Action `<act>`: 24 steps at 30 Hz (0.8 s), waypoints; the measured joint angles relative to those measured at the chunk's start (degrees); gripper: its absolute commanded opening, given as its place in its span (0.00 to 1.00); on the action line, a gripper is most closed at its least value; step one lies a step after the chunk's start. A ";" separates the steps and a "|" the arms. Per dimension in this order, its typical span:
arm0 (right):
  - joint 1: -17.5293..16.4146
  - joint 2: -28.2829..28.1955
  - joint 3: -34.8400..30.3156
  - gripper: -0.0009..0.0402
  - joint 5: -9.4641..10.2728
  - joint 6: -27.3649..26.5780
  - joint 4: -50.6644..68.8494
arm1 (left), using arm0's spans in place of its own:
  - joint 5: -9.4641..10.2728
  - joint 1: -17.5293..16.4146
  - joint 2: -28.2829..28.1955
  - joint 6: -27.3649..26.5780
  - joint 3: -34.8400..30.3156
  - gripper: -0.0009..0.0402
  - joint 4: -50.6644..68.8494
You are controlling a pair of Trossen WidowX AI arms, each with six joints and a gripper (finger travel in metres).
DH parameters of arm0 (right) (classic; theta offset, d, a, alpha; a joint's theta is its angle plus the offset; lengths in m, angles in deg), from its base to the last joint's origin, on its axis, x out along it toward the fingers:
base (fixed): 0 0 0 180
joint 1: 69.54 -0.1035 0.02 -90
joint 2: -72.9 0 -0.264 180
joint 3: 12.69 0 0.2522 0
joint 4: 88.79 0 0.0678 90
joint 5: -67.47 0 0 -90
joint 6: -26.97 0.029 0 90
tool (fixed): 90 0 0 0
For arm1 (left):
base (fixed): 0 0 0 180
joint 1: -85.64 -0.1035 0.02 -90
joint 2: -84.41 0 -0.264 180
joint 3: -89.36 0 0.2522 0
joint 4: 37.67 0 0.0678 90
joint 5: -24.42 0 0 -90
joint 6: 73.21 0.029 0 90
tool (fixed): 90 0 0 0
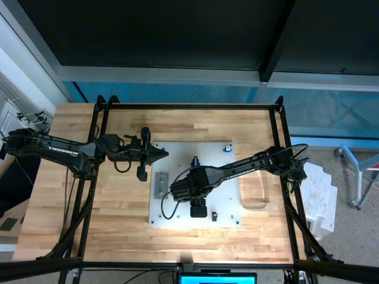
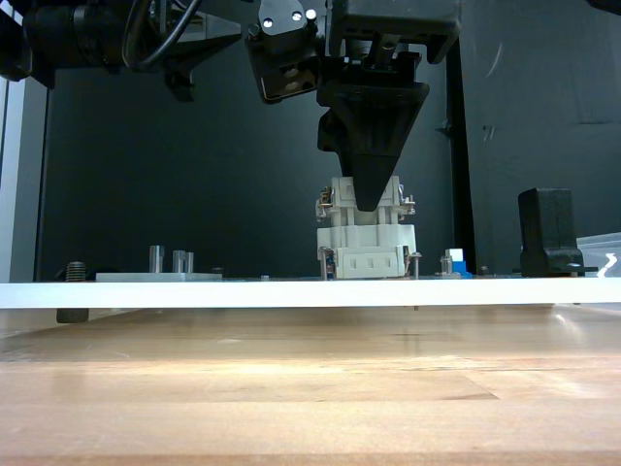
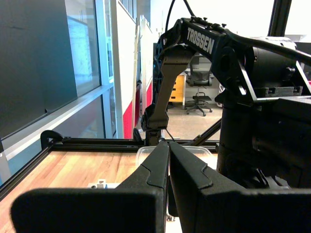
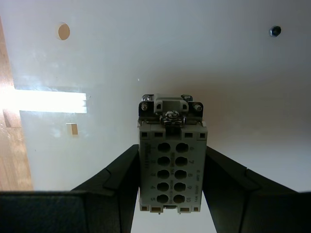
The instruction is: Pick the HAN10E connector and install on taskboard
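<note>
My right gripper (image 4: 171, 149) is shut on the HAN10E connector (image 4: 170, 167), a beige block with two rows of pin holes and a silvery screw clamp at its end. In the low view the connector (image 2: 342, 202) stands upright on a matching beige base (image 2: 367, 257) on the white taskboard (image 2: 243, 291), with the right gripper (image 2: 372, 199) pointing straight down onto it. From the high view the right gripper (image 1: 198, 206) is over the middle of the taskboard (image 1: 228, 177) and hides the connector. My left gripper (image 1: 161, 154) hovers shut at the board's far left edge, holding nothing.
A grey metal block (image 1: 160, 184) lies on the board's left side and a blue piece (image 1: 194, 161) behind the right gripper. A black part (image 2: 548, 233) stands on the board's right. A clear tray (image 1: 260, 192) sits right of the board. A black frame (image 1: 189, 107) rings the table.
</note>
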 measured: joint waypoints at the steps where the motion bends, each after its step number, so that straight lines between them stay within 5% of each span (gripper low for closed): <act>1: 0.00 -0.02 0.00 0.09 0.00 0.00 -0.02 | 0.00 0.00 0.00 -0.02 -0.02 0.02 -0.02; 24: 0.02 0.28 4.11 0.09 0.13 -0.81 -4.33 | 0.00 0.00 0.00 0.00 -0.02 0.02 -0.02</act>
